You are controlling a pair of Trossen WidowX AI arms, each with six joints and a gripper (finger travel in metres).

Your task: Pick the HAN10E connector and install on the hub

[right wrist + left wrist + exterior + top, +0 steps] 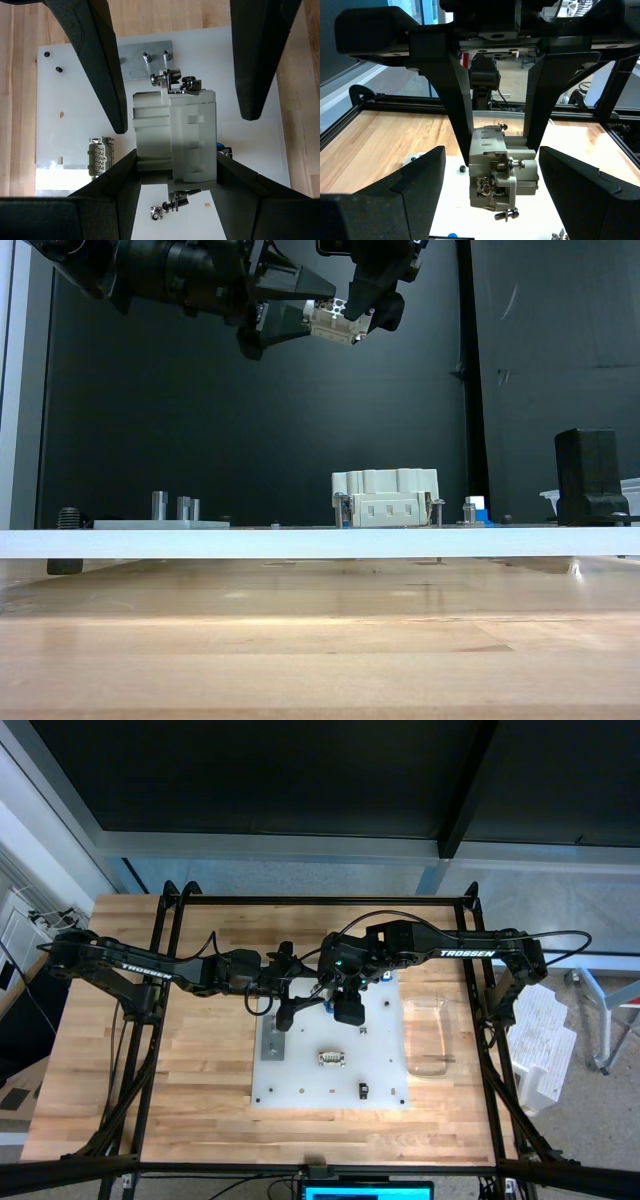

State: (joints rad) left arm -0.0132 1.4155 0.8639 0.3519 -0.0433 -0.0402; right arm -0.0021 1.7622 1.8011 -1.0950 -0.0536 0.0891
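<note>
- My left arm (pixel 130 965) reaches inward, roughly level; I see the left gripper (pixel 492 150) spread wide, its fingers seemingly touching nothing.
- My right arm (pixel 470 952) stretches in with the wrist bent down; the right gripper (pixel 177 154) is clamped on the HAN10E connector (pixel 497 172), held high.

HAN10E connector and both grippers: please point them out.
HAN10E connector (pixel 175 132): right wrist view, middle of its pale body.
right gripper (pixel 176 154): right wrist view, between fingertips gripping the connector.
left gripper (pixel 491 150): left wrist view, between open fingertips flanking it.
</note>
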